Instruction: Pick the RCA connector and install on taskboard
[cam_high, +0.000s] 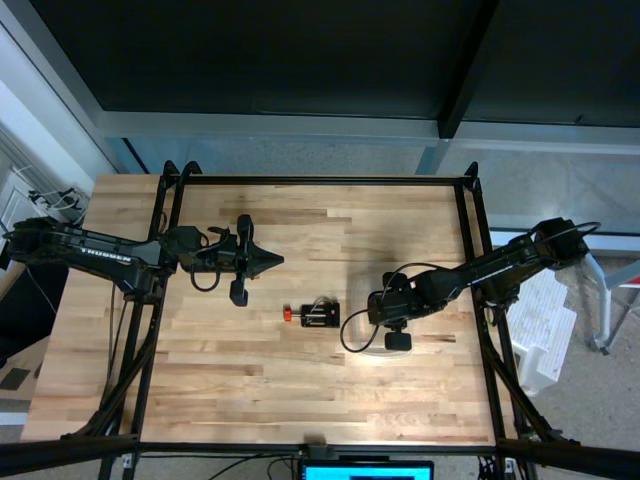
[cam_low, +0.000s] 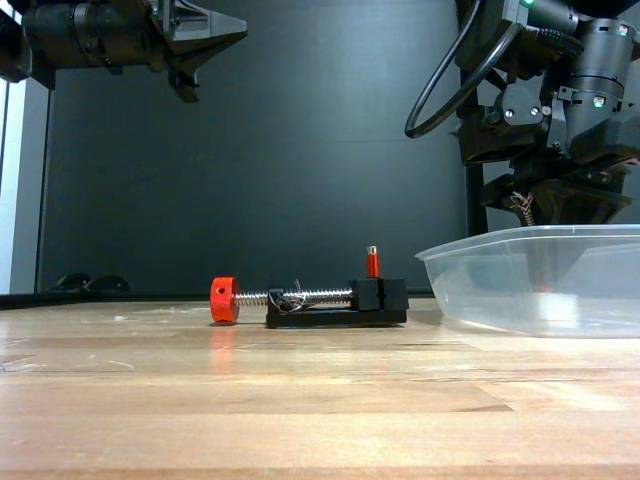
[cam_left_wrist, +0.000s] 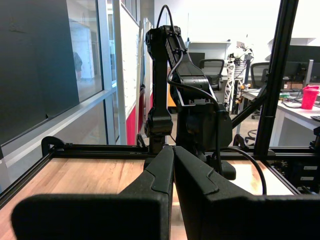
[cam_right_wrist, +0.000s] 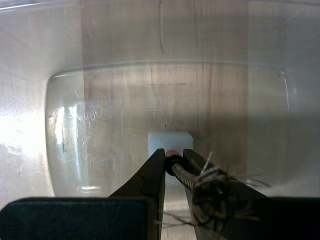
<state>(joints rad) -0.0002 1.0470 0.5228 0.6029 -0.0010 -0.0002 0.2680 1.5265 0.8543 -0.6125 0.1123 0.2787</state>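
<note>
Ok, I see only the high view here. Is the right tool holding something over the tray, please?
Observer: Yes. In the right wrist view the right tool is shut on the RCA connector, above the clear tray.
Operator: What is lying in the tray?
Observer: I see a small white square piece, below that tool.
Operator: And the left tool?
Observer: The left tool is shut on nothing. The low view shows it raised over the table's left half, well above the taskboard.
</note>
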